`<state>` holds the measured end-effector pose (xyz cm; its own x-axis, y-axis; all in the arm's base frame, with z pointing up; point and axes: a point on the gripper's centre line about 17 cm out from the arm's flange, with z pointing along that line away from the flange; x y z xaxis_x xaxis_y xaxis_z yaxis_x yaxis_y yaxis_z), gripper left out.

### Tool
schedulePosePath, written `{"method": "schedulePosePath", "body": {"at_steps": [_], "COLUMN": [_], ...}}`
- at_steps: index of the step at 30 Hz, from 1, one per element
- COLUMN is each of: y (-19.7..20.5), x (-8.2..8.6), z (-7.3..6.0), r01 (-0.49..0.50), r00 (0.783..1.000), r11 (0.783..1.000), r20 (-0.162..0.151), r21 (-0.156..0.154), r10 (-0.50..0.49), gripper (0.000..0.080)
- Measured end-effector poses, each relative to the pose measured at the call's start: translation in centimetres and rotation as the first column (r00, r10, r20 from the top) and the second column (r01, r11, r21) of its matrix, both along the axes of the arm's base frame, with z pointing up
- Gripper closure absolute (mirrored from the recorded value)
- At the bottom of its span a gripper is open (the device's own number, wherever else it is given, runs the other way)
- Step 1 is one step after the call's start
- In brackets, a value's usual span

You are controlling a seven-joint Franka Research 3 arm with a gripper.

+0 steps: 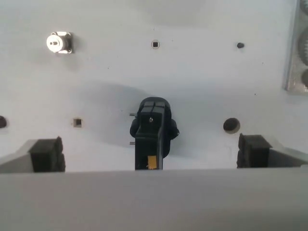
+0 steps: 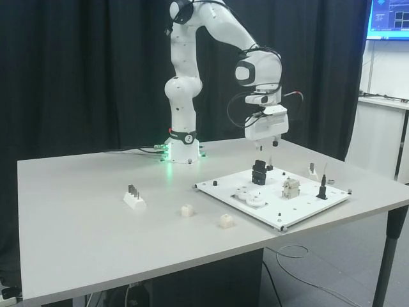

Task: Pick square peg 4.

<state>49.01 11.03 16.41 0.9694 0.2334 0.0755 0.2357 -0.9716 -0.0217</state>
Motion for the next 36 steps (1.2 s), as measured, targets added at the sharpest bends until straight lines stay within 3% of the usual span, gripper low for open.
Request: {"method": "schedulePosePath", "body": {"at_steps": [19,36], "y": [-0.7,-6.7], "x": [1.4,3.8], "z": [1.5,3.4], "r01": [0.003,0.022], "r00": [1.0,0.998], "r11": [1.0,0.996], "r20": [0.025,0.056], "r21": [-0.008,-0.083], "r10": [-0.003,-0.017], "gripper": [0.0003,0.0003]}}
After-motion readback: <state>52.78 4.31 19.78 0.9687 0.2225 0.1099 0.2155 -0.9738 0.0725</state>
